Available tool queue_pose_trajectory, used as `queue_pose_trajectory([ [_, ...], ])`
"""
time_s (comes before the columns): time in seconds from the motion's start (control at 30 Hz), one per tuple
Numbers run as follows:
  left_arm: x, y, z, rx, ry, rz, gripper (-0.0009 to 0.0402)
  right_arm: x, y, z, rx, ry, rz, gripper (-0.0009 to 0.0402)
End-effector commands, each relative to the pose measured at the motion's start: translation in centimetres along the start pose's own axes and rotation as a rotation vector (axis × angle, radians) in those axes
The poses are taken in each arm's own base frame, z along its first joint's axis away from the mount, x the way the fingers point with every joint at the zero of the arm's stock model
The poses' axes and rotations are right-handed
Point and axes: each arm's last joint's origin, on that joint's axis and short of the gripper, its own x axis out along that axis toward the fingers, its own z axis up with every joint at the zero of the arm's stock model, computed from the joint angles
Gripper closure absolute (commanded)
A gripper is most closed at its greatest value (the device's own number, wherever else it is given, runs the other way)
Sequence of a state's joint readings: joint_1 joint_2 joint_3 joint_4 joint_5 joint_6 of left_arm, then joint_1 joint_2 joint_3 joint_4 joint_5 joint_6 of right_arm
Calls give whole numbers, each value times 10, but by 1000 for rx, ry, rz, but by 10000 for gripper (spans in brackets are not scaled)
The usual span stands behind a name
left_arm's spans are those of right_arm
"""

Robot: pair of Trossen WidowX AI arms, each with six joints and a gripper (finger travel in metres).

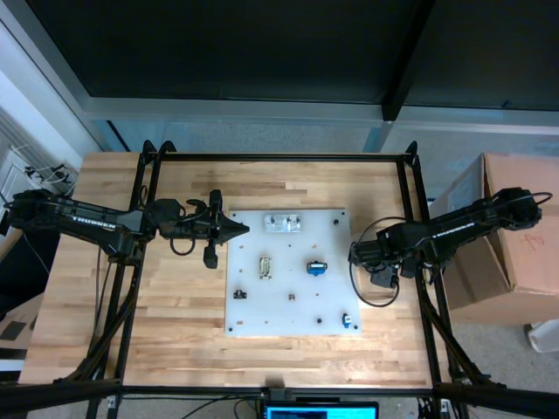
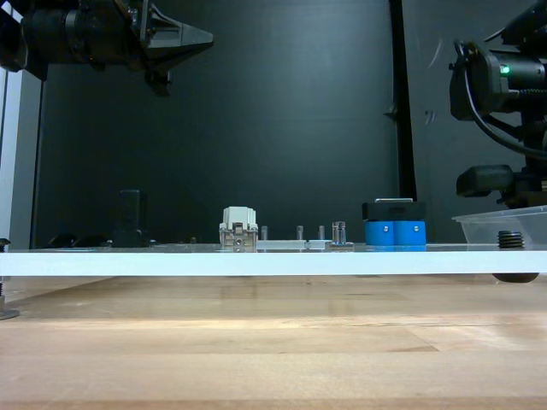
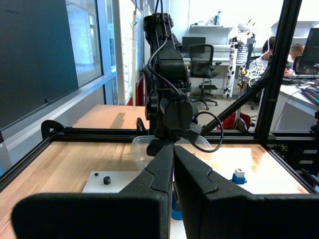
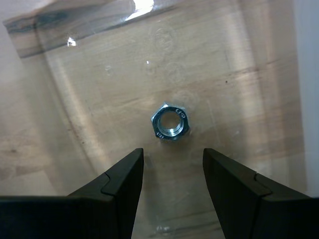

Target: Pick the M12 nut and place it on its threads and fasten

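M12 nut (image 4: 170,121) lies flat, free in clear tray (image 4: 89,74); right gripper (image 4: 173,152) spread just above it; left gripper (image 1: 243,229) pressed together over board (image 1: 262,314) left edge; stud (image 2: 510,240) bare.

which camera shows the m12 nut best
Right wrist view: the M12 nut lies free in the clear tray, ahead of the open right end effector. No other view shows it; the low view shows the stud bare. The left end effector hangs shut at the board's left edge.

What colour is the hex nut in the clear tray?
Silver; the small hex nut shows best in the right wrist view.
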State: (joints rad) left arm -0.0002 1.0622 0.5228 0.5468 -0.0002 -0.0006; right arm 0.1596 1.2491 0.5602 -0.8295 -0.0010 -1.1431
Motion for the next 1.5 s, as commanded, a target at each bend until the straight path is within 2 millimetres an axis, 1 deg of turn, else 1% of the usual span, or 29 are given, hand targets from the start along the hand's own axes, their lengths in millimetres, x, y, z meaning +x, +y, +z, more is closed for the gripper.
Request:
queue_pose_trajectory([
  [0.03, 0, 0, 0, 0, 0, 0, 393, 2, 0, 0, 0, -1, -2, 229],
  [0.13, 0, 0, 0, 0, 0, 0, 393, 2, 0, 0, 8, -1, -1, 235],
  [0.2, 0, 0, 0, 0, 0, 0, 393, 2, 1, 0, 8, 0, 1, 249],
  [0.53, 0, 0, 0, 0, 0, 0, 393, 0, -1, 1, 9, -2, -6, 360],
  [0.67, 0, 0, 0, 0, 0, 0, 393, -3, -2, 1, 12, -2, -5, 395],
  [0.8, 0, 0, 0, 0, 0, 0, 393, -11, -4, 2, 11, -1, -6, 387],
  [1.03, 0, 0, 0, 0, 0, 0, 393, -29, -5, 2, 12, 10, 0, 387],
  [1.37, 0, 0, 0, 0, 0, 0, 393, -31, -5, 2, 2, 11, 4, 387],
  [1.5, 0, 0, 0, 0, 0, 0, 393, -32, -4, 5, -78, 9, 2, 382],
])
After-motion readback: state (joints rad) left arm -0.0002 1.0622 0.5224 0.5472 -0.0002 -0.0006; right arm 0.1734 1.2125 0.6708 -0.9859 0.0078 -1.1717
